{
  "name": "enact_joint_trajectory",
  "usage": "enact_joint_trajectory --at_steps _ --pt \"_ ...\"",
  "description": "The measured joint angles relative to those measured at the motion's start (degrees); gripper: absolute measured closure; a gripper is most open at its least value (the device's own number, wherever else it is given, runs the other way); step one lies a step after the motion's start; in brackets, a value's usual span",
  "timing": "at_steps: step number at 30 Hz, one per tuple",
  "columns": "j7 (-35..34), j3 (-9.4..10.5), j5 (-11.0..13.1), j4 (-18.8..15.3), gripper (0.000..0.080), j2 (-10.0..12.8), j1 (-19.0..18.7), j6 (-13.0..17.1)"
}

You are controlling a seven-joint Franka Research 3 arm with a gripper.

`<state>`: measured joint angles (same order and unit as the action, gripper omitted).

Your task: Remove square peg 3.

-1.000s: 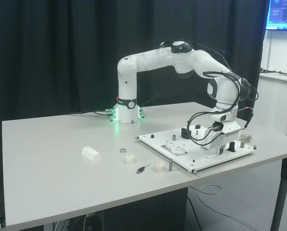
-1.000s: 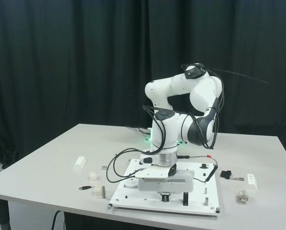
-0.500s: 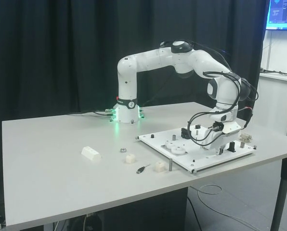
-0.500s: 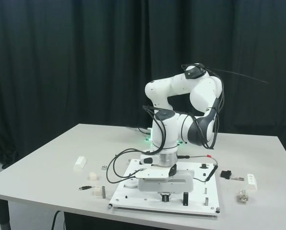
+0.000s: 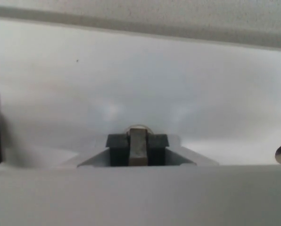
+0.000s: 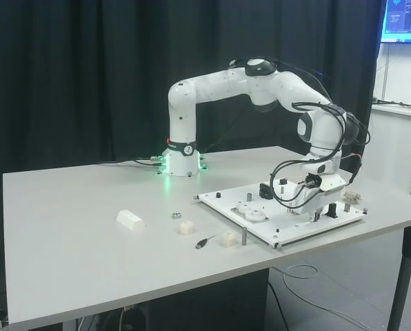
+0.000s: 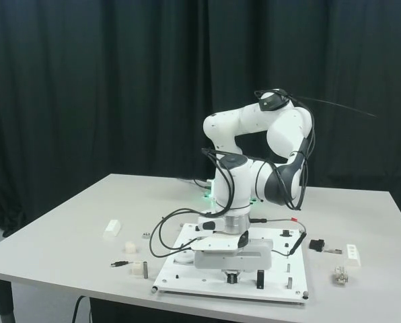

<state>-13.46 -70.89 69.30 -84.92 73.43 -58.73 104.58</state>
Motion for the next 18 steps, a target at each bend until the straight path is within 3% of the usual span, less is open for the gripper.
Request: enact_joint_trajectory --at_steps 18 --pt "1.6 0.02 -0.3 0.0 0.0726 0.0 -0.1 0.2"
